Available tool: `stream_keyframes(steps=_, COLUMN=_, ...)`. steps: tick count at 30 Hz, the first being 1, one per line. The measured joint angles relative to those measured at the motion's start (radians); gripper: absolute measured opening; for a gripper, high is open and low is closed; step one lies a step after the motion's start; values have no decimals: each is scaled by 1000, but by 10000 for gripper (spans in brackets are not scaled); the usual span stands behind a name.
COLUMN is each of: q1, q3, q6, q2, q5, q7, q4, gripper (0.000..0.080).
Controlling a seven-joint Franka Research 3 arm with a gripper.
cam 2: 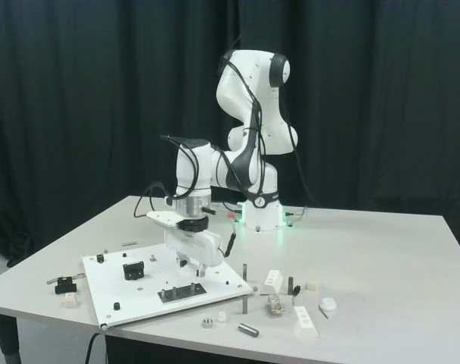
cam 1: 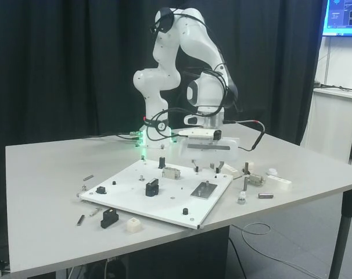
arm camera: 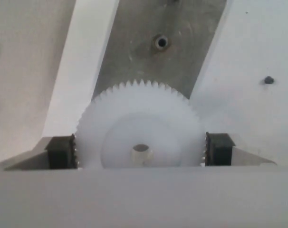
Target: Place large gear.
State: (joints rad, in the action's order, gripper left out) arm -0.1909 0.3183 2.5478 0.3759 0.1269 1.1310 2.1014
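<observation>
Gripper [arm camera: 140, 151] around large gear [arm camera: 140, 126]

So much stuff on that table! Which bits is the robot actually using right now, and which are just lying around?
In use: large gear, held in the gripper; white board; grey plate.

Lying about: black block, white cube, white block, metal pin.

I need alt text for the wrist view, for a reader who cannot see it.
A white gear is held between the two black pads of the robot hand. Below it lie a white board and a grey metal plate with a hole.
</observation>
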Motion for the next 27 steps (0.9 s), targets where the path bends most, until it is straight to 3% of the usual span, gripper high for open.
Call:
stream_keyframes(steps=8, q1=0, q3=7, q6=-27, q2=-14, q5=0, q7=-10, q4=-8, gripper=593)
stream_keyframes(steps=27, q1=-4, q3=-1, q6=-32, q2=-16, q5=0, q7=-20, q4=-11, gripper=593)
